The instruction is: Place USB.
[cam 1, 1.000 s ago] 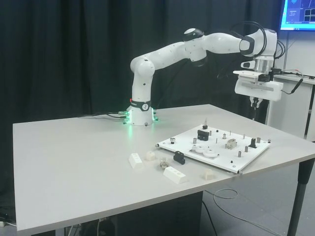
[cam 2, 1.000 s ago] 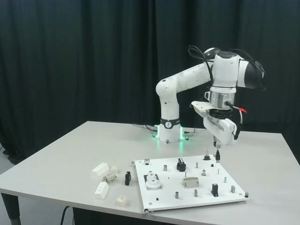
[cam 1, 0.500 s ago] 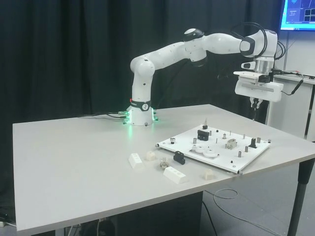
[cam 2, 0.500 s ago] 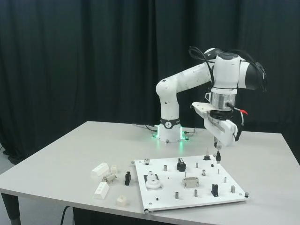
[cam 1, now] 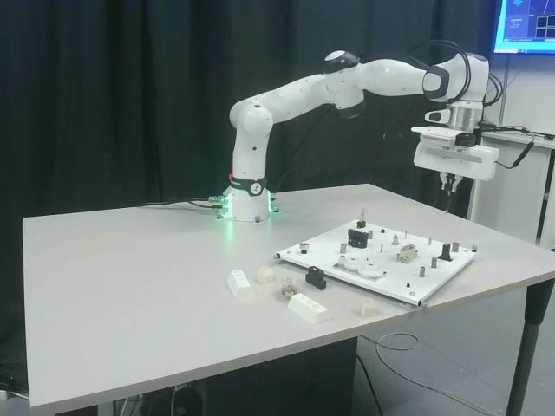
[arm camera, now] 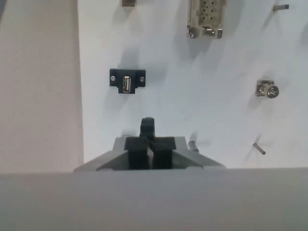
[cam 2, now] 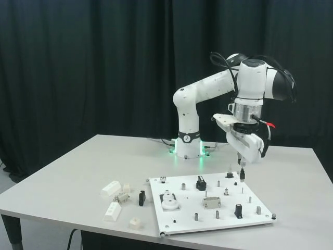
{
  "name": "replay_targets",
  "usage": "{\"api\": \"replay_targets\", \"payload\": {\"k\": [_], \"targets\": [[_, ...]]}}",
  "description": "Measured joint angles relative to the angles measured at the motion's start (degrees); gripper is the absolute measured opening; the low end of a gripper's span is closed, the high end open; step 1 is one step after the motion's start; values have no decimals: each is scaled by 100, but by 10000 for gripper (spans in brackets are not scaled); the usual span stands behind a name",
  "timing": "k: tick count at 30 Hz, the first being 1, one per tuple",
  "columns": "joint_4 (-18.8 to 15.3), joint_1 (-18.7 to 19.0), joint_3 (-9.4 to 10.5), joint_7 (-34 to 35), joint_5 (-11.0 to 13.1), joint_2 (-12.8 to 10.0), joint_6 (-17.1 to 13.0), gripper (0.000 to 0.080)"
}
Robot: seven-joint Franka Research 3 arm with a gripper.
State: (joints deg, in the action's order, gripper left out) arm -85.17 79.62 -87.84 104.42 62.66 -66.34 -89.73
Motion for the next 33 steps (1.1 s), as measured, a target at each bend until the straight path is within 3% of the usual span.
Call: {"api": "replay_targets", "payload": {"k": [10, 20, 26, 33], "targets": [[-5, -34, 0, -45, -60, -35, -137, 24], [-71, -262, -8, -410, -533, -90, -359, 24], [-229, -466, -11, -867, -719, -104, -507, 24], [-508, -737, -42, -1446, -748, -147, -723, 24]]}}
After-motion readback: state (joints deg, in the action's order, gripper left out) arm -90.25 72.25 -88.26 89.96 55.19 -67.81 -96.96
